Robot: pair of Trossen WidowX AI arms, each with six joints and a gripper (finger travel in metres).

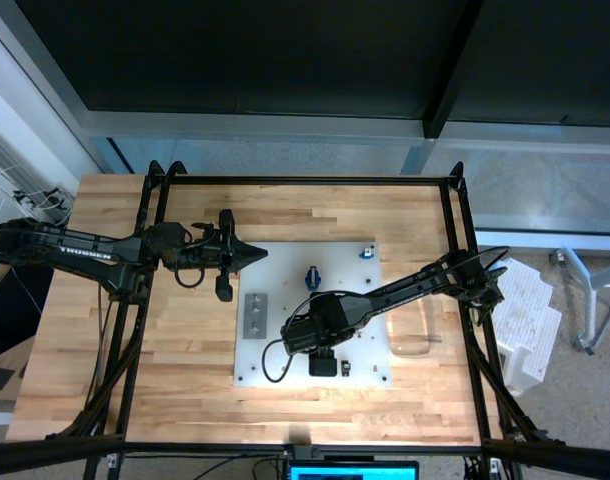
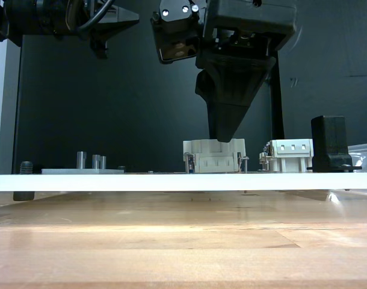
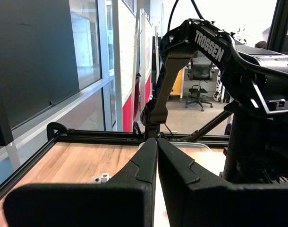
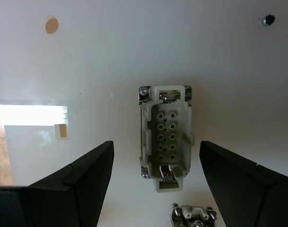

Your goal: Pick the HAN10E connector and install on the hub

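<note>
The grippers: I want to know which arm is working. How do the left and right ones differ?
The left gripper is shut; the right gripper is open. The left points level, raised over the table's left part; the right points down at the plate. The right's fingers flank the connector without touching it; the left's enclose nothing. Both are black and hold nothing.

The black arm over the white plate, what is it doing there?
The right arm is working alone. Its right end effector hangs open low over the HAN10E connector, with one finger on each side, and is not gripping it. The connector lies on the white plate, and the hub it must go onto is close beside it. The left end effector is shut and parked in the air over the left of the table.
</note>
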